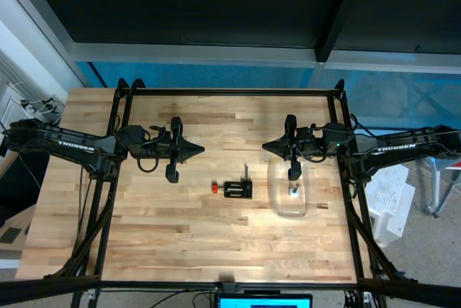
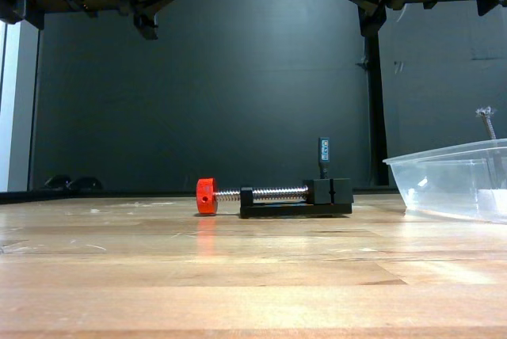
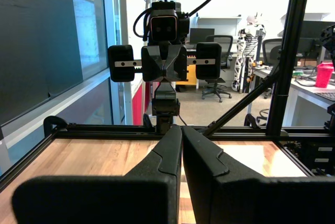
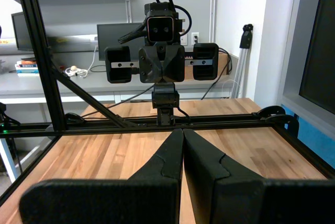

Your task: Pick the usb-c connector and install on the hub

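A wooden table (image 1: 180, 243) seen from above, ringed by a black metal frame (image 1: 230, 93), with a robot arm reaching in from each side. On the left, the left gripper (image 1: 200, 150) hangs high above the table, well clear of the wood, pointing toward the middle. Its two black fingers (image 3: 167, 150) are pressed together and hold nothing. Near the centre of the table, a little nearer than the two grippers and between them, lies the hub (image 1: 238, 190), a small black block resting flat on the wood. An orange-red knob (image 1: 215, 188) sticks out of its left end on a silvery threaded screw (image 2: 269, 194), and a thin dark pin (image 2: 323, 153) stands upright from its right part. Just right of the hub, apart from it, sits a clear plastic tray (image 1: 274, 196) with rounded corners. The usb-c connector (image 1: 294, 193), a tiny silver-grey and whitish piece, lies inside this tray, toward its near half. On the right, the right gripper (image 1: 265, 147) hangs at about the same height as the left one, above the far left corner of the tray, pointing toward the middle so the two grippers face each other tip to tip with a gap between them. Its fingers (image 4: 170, 156) are likewise closed against each other, with nothing gripped.
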Controlling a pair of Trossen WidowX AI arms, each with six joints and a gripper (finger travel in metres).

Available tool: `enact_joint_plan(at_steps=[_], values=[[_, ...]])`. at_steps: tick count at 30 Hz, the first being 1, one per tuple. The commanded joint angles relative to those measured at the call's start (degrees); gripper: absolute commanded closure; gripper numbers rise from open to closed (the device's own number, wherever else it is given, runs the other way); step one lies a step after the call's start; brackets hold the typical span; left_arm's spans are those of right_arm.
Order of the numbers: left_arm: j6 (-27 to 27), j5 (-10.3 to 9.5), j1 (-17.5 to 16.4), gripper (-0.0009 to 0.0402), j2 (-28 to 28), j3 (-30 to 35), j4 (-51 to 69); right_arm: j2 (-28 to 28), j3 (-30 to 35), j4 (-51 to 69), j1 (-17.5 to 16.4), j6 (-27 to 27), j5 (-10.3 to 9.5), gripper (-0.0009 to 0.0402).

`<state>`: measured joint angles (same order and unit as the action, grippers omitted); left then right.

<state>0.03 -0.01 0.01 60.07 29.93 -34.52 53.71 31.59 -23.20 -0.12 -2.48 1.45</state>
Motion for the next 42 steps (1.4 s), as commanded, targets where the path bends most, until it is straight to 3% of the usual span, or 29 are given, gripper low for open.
enact_joint_plan(at_steps=[1, 24, 32, 42], values=[[0.0, 0.0, 0.0, 0.0393, 0.0, 0.0, 0.0, 0.0, 0.0, 0.0, 0.0, 0.0, 0.0, 0.0393], [0.0, 0.0, 0.0, 0.0393, 0.0, 0.0, 0.0, 0.2, 0.0, 1.2, 0.0, -0.1, 0.0, 0.0393], [0.0, 0.0, 0.0, 0.0393, 0.0, 0.0, 0.0, 0.2, 3.4, 17.6, -0.2, -0.1, -0.04, 0.0393], [0.0, 0.0, 0.0, 0.0393, 0.0, 0.0, 0.0, 0.2, 13.2, 44.3, -0.6, -1.9, -0.09, 0.0393]])
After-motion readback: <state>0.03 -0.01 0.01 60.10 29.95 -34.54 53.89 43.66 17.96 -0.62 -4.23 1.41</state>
